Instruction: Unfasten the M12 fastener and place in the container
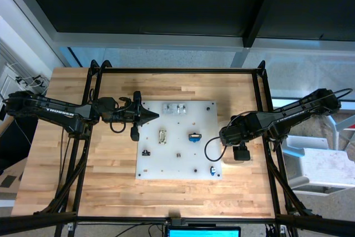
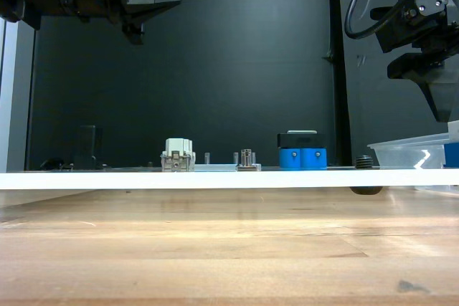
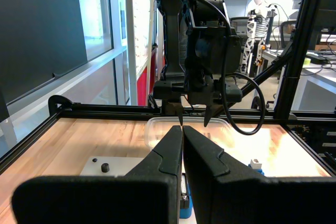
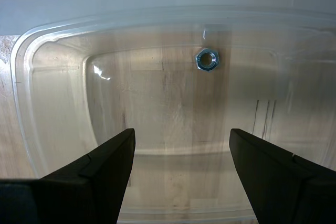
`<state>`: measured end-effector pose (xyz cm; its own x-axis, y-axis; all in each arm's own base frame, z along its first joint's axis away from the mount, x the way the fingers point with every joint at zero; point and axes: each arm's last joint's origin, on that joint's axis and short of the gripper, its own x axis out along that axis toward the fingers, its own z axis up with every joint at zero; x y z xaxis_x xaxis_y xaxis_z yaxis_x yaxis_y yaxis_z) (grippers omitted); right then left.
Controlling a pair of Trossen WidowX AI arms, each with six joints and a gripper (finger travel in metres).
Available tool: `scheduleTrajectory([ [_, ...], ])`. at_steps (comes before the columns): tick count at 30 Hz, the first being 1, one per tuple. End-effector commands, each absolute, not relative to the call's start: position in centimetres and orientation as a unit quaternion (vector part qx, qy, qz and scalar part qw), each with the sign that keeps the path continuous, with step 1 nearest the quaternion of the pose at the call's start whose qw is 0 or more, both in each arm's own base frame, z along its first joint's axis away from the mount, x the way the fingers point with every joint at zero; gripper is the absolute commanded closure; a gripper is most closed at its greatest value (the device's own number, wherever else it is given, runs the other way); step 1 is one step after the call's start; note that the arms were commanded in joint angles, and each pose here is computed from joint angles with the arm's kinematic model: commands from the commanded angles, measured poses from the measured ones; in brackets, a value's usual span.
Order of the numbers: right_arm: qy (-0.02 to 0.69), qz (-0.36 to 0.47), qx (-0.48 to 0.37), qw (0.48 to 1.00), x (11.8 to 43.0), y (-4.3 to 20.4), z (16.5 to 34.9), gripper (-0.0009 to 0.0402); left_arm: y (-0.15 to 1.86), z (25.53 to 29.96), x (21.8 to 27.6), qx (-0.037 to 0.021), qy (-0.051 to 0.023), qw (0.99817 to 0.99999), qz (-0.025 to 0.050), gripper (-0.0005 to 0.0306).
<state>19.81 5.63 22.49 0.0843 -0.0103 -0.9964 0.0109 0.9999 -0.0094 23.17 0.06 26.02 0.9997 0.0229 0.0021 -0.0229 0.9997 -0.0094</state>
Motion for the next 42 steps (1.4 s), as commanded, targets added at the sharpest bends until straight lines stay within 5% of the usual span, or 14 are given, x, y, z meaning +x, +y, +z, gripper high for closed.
scheduleTrajectory([
  [1,0.676,-0.007,0.000,0.737,19.82,5.64,22.50,0.0141,0.07,26.02,23.17,-0.0047,-0.0013,0.99992,0.0116,0.0300],
  [42,0.668,-0.005,0.003,0.744,20.04,5.70,22.52,0.0141,0.07,26.02,23.17,-0.0047,-0.0011,0.99992,0.0116,0.0300],
])
